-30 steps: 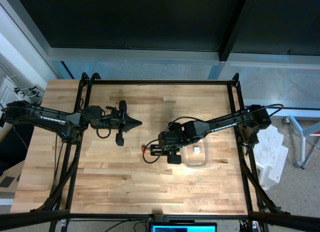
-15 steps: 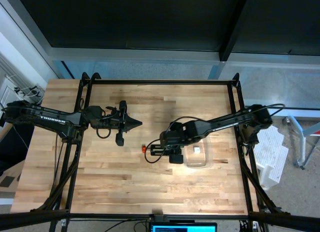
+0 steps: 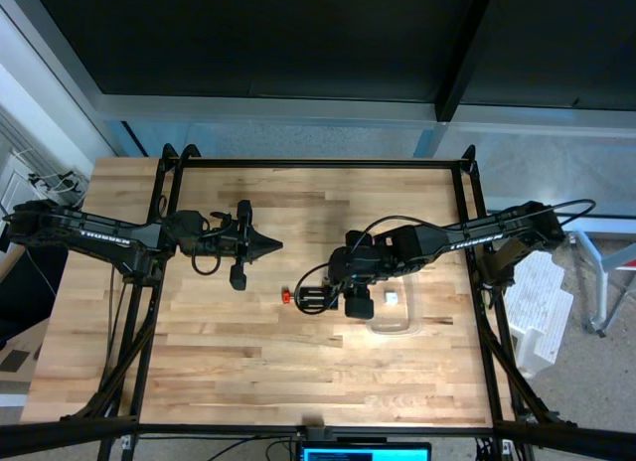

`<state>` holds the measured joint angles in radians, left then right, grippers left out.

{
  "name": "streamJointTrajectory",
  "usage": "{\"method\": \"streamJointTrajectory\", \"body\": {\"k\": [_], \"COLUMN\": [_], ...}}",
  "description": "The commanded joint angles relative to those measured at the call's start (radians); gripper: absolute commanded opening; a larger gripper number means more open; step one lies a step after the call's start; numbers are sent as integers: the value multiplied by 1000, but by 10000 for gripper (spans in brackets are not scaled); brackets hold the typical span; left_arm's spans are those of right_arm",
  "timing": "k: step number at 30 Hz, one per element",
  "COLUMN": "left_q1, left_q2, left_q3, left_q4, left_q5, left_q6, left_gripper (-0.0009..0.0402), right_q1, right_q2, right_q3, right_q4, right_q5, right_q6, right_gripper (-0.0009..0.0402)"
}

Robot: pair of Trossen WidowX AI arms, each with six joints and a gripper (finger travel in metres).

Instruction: Pick the USB-C connector and install on taskboard

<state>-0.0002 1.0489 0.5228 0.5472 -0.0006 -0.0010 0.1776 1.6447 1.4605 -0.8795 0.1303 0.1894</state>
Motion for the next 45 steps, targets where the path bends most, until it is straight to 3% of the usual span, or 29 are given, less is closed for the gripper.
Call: {"method": "streamJointTrajectory", "body": {"k": [1, 11, 14, 25, 29, 31, 35, 40, 45], "left_q1": [0, 0, 0, 0, 0, 0, 0, 0, 0], "left_q2": [3, 3, 6, 6, 6, 6, 6, 6, 6], "left_q3": [0, 0, 0, 0, 0, 0, 0, 0, 0], "left_q4": [0, 0, 0, 0, 0, 1, 0, 0, 0], "left_q5": [0, 0, 0, 0, 0, 0, 0, 0, 0], "left_q6": [0, 0, 0, 0, 0, 0, 0, 0, 0], "left_gripper": [0, 0, 0, 0, 0, 0, 0, 0, 0], "right_q1": [0, 0, -3, -87, -105, -117, -161, -187, -189], "right_q2": [-6, -17, -35, -146, -204, -238, -317, -417, -493], "right_q3": [2, 2, 2, -48, -115, -165, -298, -452, -588], "right_q4": [1, -5, -2, 162, 294, 375, 594, 805, 997], "right_q5": [0, 1, 1, -3, -4, -21, -129, -129, -101], "right_q6": [3, -1, -10, -117, -138, -149, -142, -132, -137], "right_gripper": [204, 203, 187, -5, 9, 4, 2, 0, 0]}}
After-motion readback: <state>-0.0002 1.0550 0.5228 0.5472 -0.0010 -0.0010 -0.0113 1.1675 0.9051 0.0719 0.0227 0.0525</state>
